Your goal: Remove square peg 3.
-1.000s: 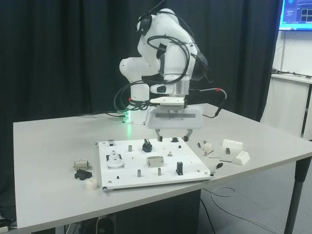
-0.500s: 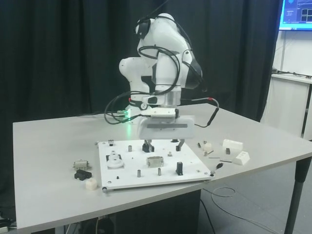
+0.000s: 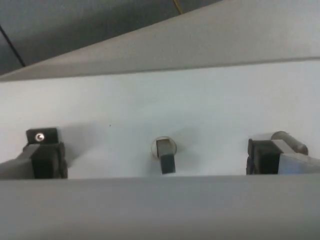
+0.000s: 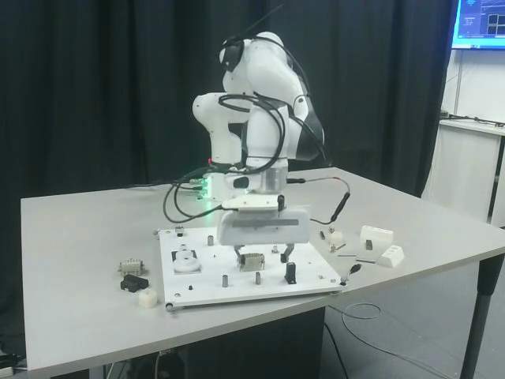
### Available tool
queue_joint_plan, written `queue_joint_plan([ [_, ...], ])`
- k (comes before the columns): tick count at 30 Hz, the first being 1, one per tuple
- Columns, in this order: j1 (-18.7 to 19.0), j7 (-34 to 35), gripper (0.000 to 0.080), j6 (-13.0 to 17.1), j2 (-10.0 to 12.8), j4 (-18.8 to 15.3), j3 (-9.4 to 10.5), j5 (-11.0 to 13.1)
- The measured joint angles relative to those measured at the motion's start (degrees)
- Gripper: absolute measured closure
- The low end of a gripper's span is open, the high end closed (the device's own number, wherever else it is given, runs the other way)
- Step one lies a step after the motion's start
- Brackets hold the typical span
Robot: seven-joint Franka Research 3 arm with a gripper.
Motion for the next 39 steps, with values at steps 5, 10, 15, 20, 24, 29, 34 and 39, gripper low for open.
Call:
queue_joint_plan([
  [5,-0.1,-0.4,0.0003,0.0,1.2,0.3,0.01,0.5],
  [10,-0.2,-0.9,0.0003,0.0,2.0,0.3,0.01,0.7],
  [15,-0.3,-1.5,0.0003,-0.1,2.6,0.3,0.03,0.7],
  [20,-0.6,-2.5,0.0003,-0.2,3.1,0.3,0.16,0.7],
  [24,-0.8,-3.0,0.0003,-0.5,3.4,0.3,0.25,0.8],
  [29,-0.9,-4.2,0.0003,-0.8,3.7,0.3,0.30,1.2],
  [34,-0.9,-5.4,0.0003,-0.8,3.9,0.3,0.31,1.8],
  [39,-0.9,-5.5,0.0114,-0.8,4.0,0.3,0.31,2.1],
])
